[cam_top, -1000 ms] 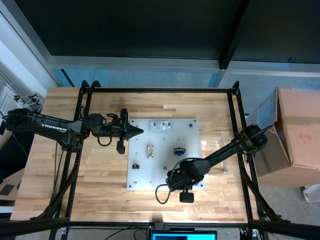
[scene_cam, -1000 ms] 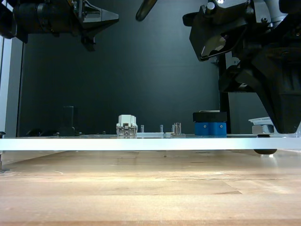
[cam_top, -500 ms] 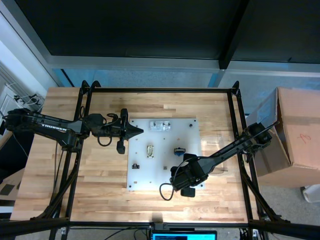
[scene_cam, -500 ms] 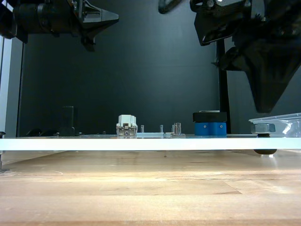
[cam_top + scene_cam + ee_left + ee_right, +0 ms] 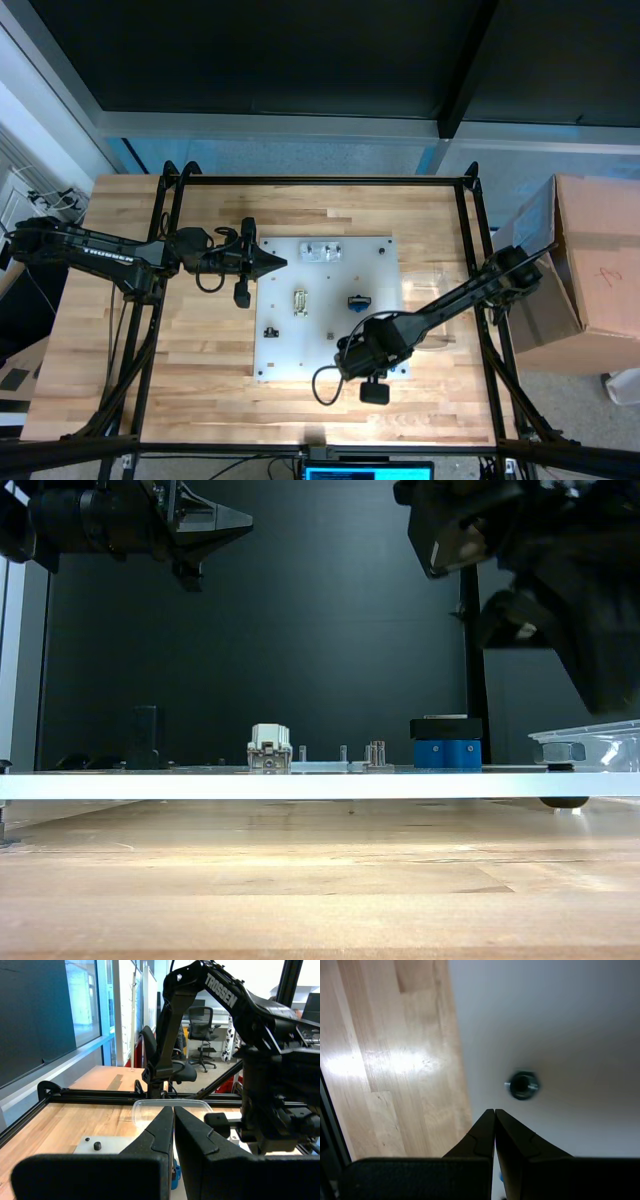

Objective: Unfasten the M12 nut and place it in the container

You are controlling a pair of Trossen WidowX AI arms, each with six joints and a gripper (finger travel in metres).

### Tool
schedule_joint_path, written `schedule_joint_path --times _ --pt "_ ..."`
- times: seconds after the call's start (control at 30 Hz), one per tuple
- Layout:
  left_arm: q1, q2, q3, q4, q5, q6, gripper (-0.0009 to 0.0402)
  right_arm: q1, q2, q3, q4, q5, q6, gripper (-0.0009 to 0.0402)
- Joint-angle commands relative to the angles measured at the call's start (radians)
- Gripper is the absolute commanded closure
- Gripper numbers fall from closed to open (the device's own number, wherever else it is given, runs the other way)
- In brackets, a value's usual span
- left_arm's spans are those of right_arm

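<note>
**A:** Right wrist view first. What is the right gripper doing?

**B:** It is hovering above the near edge of the white board, with its fingers pressed together and gripping nothing. The nut is sitting just ahead of its tips and below them, lying flat with a dark centre showing through.

**A:** So the nut isn't in the jaws?

**B:** No. From table height the silver nut is sitting on its stud, well below that gripper and apart from it.

**A:** And the container?

**B:** The container is standing beyond the stud, farther from the gripper. I'm not seeing the nut inside it.

**A:** What about the other arm?

**B:** The left gripper is hanging well apart, high over the board's far left side. It is also clenched on nothing, and it is pointing across at the right arm.

**A:** How far along are we, then?

**B:** By my reckoning the nut is not off yet. Getting it clear of the threads, lifting it and dropping it in the container are all waiting to be done.
</note>
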Motion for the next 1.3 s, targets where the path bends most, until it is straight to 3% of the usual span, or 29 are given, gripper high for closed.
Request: schedule_joint_path --times 0.03,0.3,0.37,0.43,0.5,0.77,1.03,1.1,1.3 --pt "0.000 0.000 0.000 -0.004 0.000 0.000 0.0393 0.000 0.024 -0.003 0.037 -0.008 -0.003 0.0393" --pt "0.000 0.000 0.000 -0.005 0.000 0.000 0.0393 -0.001 0.031 -0.005 0.035 -0.002 -0.011 0.0393" --pt "0.000 0.000 0.000 -0.005 0.000 0.000 0.0393 -0.002 0.029 -0.005 0.009 0.078 -0.008 0.0394" --pt "0.000 0.000 0.000 -0.005 0.000 0.000 0.0393 -0.002 0.018 -0.005 -0.052 0.238 0.036 0.0394" --pt "0.000 0.000 0.000 -0.004 0.000 0.000 0.0393 -0.002 0.008 -0.001 -0.103 0.284 0.045 0.0393" --pt "0.000 0.000 0.000 -0.005 0.000 0.000 0.0393 -0.002 -0.020 0.009 -0.129 0.262 0.051 0.0393" --pt "0.000 0.000 0.000 -0.004 0.000 0.000 0.0393 -0.002 -0.031 0.047 -0.117 0.065 0.042 0.0393" --pt "0.000 0.000 0.000 -0.003 0.000 0.000 0.0393 -0.002 -0.031 0.056 -0.107 0.042 0.040 0.0393" --pt "0.000 0.000 0.000 -0.003 0.000 0.000 0.0393 -0.001 0.008 0.053 -0.054 0.037 0.040 0.0393"
